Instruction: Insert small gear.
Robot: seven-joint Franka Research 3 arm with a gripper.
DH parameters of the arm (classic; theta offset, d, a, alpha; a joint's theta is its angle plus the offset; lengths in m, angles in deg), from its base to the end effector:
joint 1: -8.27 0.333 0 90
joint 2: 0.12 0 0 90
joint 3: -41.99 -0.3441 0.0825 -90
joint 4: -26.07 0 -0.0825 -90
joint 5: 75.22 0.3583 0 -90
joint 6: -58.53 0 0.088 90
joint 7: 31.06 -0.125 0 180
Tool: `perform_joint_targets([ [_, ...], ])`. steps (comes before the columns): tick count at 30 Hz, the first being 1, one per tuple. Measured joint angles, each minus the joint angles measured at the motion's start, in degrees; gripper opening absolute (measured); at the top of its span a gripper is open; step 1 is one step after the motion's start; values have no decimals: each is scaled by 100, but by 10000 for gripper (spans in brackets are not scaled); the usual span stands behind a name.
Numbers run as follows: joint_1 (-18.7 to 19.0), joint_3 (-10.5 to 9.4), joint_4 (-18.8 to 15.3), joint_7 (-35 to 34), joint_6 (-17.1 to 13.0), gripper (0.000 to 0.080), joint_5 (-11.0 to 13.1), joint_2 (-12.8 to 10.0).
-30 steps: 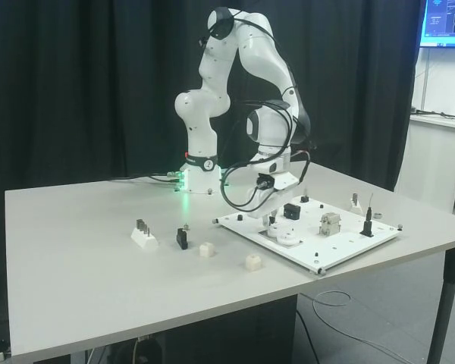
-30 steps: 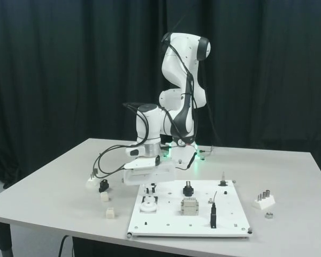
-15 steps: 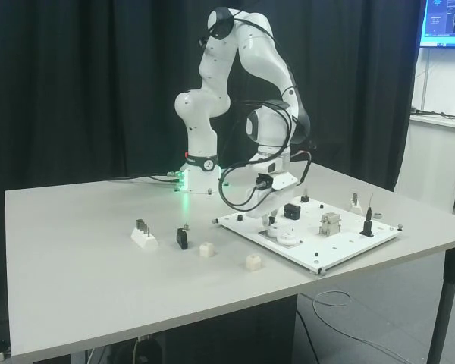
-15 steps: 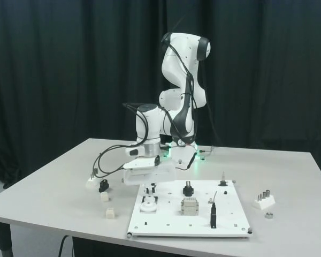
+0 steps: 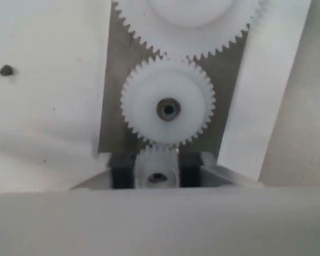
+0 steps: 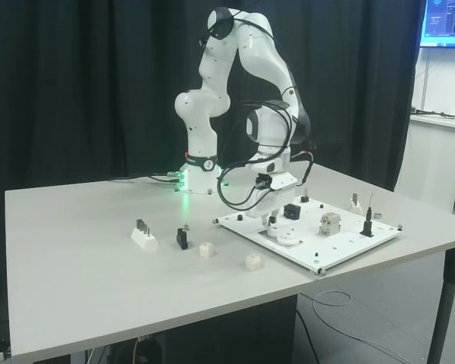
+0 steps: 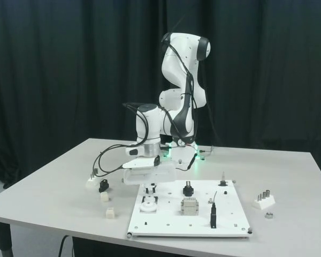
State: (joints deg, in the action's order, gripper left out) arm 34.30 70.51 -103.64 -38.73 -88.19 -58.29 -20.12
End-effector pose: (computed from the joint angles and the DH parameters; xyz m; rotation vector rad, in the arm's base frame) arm 0.5316 -0.0242 0.2531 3.0769 -0.6232 0.0124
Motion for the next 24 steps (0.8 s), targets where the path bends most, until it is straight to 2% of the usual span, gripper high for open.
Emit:
perform_joint_targets([
  [2,0,-12,0,-12,0,141,0,5],
  [3,0,-18,0,-19,0,319,0,10],
  [8,2,-22,0,-62,8,319,-2,53],
  [9,1,-20,0,-63,9,624,-4,64],
  [14,-5,23,1,-84,18,624,-16,112],
  [15,-5,39,1,-92,18,758,-22,117],
  [24,-8,197,3,-169,18,758,-103,123],
])
